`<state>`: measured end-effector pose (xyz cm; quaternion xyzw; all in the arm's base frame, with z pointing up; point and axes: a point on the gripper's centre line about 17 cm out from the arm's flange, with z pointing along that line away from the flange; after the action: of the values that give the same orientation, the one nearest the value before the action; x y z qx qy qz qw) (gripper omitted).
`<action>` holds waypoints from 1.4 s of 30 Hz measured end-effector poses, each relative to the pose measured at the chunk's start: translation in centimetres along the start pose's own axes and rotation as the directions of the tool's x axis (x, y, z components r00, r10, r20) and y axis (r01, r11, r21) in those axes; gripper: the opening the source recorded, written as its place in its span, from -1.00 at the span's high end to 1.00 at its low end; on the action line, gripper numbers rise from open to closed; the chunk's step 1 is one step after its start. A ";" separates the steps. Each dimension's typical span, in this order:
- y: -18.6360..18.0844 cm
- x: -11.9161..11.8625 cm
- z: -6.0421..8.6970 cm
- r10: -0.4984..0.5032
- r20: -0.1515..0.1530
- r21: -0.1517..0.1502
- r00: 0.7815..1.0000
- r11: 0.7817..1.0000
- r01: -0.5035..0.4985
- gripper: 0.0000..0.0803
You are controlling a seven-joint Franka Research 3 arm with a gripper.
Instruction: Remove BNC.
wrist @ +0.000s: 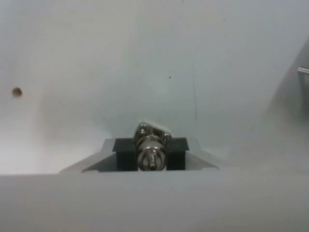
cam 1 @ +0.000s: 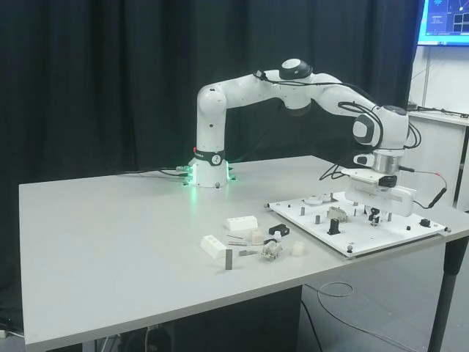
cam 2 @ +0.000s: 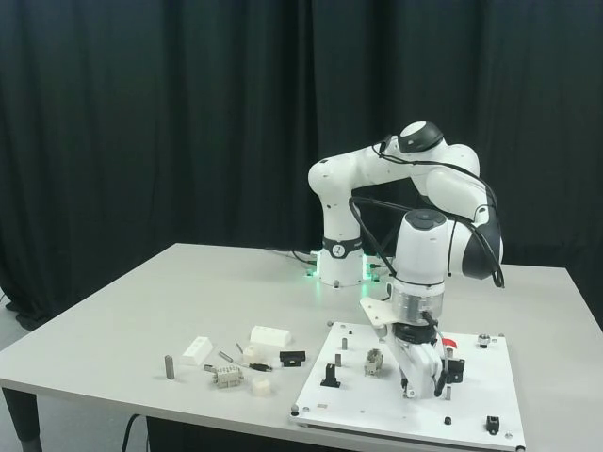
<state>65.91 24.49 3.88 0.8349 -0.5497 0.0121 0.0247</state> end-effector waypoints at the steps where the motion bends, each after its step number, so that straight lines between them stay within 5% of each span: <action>1: 0.0 0.0 0.0 0.000 0.000 0.000 1.000 1.000 0.000 0.69; 30: 0.0 0.1 -0.1 -0.154 -0.016 -0.003 0.988 0.988 0.154 0.69; 42: 0.0 0.0 0.0 -0.284 -0.010 -0.002 0.959 0.959 0.284 0.69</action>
<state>65.89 24.47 3.87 0.9051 -0.4240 0.0127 0.0291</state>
